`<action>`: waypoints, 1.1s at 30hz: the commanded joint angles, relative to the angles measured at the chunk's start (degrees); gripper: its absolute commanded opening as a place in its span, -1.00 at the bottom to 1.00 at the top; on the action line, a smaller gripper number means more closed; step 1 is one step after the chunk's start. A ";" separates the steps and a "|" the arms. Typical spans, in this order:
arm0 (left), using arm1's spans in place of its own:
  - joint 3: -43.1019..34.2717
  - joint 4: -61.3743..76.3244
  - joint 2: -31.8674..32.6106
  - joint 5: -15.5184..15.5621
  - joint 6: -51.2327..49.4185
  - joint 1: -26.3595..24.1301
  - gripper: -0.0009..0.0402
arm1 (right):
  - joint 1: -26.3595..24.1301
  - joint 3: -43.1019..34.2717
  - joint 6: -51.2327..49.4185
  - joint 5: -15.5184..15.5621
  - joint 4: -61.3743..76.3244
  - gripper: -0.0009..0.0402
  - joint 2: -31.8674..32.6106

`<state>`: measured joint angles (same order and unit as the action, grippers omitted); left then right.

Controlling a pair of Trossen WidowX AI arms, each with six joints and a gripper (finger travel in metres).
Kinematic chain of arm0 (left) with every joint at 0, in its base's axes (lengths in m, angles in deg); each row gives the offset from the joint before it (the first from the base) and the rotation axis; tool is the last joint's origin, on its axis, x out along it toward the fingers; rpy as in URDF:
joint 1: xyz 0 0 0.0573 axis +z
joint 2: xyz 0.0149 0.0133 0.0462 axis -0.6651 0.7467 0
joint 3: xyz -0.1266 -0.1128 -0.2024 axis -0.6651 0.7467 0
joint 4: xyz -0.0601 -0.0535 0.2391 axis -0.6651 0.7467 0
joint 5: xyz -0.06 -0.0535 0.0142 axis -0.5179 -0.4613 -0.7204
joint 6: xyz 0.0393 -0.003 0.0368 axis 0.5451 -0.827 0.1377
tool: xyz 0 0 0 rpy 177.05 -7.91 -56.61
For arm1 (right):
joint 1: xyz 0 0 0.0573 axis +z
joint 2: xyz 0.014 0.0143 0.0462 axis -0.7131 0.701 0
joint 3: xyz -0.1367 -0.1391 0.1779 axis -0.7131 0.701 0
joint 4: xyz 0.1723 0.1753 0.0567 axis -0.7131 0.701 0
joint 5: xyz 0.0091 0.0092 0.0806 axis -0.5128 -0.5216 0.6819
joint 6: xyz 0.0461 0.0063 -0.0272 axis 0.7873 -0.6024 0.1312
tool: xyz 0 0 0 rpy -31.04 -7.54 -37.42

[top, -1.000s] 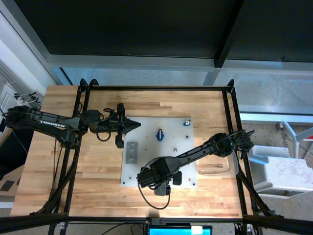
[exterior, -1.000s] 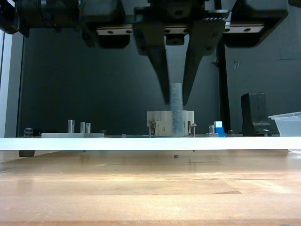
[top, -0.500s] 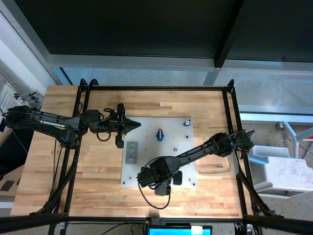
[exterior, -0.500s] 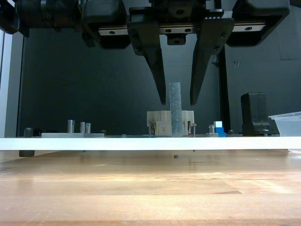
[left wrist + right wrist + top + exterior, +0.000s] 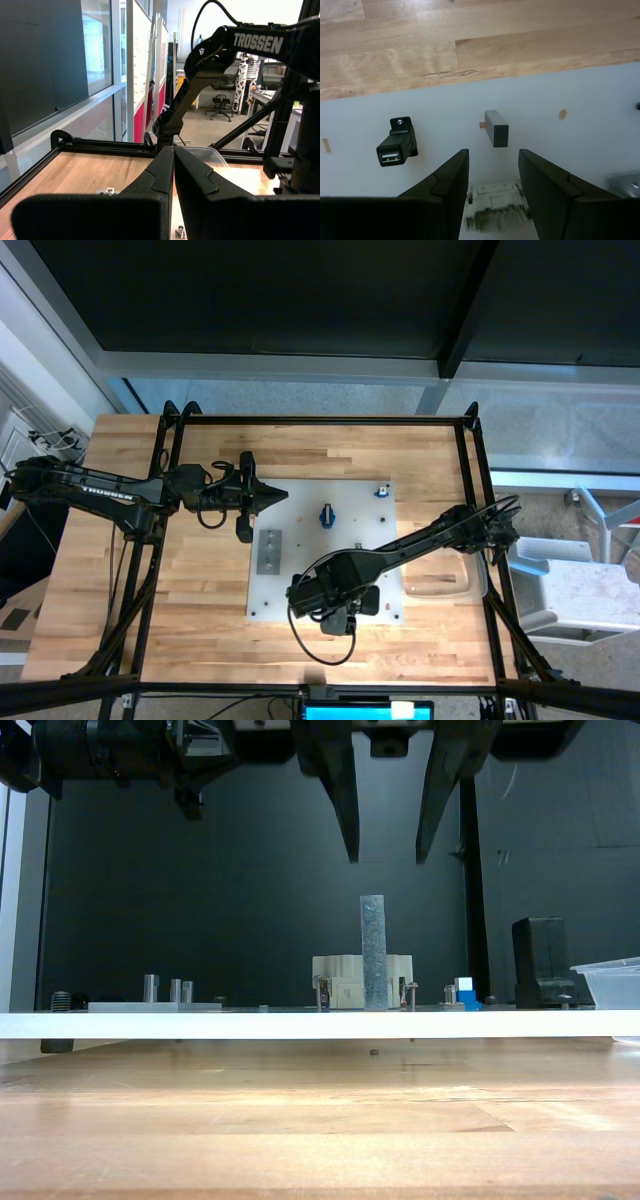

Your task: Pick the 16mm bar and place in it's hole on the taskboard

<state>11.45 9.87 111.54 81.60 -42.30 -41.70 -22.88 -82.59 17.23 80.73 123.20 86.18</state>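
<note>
The 16mm bar (image 5: 373, 952), a grey square rod, stands upright on the white taskboard (image 5: 200, 1023), free of any hold. How deep it sits in its hole I cannot tell. My right gripper (image 5: 387, 855) hangs open straight above it, fingertips clear of its top. The right wrist view looks down on the bar (image 5: 497, 128) between the spread fingers (image 5: 445, 190) of the right gripper (image 5: 492, 151). From above, the right gripper (image 5: 335, 595) covers the bar over the board's (image 5: 300, 515) near part. My left gripper (image 5: 280, 495) is shut and empty at the board's far left corner, its fingers (image 5: 165, 170) pressed together.
A clear plastic tub (image 5: 445, 580) sits right of the board. On the board are a grey block with pegs (image 5: 270, 550), a blue part (image 5: 327, 513), a black USB socket (image 5: 397, 145), a cream connector (image 5: 345, 982) behind the bar, and a black block (image 5: 540, 960).
The right gripper opened, let go of the bar and rose. The bar stayed upright in the same spot. The left arm has not moved.
</note>
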 commanded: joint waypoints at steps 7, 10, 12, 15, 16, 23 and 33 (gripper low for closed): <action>-0.02 0.00 0.00 -0.02 0.00 0.00 -0.96 | -0.02 -0.02 0.07 -0.04 0.26 -0.19 -1.49; -0.02 -0.02 0.00 -0.02 0.00 0.02 -0.96 | -0.13 -0.04 0.07 -0.02 0.20 -0.18 -1.49; -0.02 0.00 0.00 -0.02 0.00 0.00 -0.96 | -0.15 -0.02 0.07 -0.02 0.17 -0.17 -1.49; -0.02 0.00 0.00 -0.02 0.00 0.00 -0.96 | -0.15 -0.02 0.07 -0.02 0.17 -0.17 -1.49; -0.02 -0.02 0.00 -0.02 0.00 0.00 -0.96 | -0.15 -0.02 0.09 -0.02 0.17 -0.17 -1.51; -0.02 0.00 0.00 -0.02 0.00 0.00 -0.96 | -0.15 -0.02 0.09 -0.02 0.15 -0.17 -1.49; -0.02 0.00 0.00 -0.04 0.00 0.00 -0.96 | -0.13 -0.02 0.11 0.00 0.17 -0.17 -1.49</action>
<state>11.45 9.87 111.54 81.58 -42.30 -41.70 -23.03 -82.59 17.29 80.73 123.40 84.65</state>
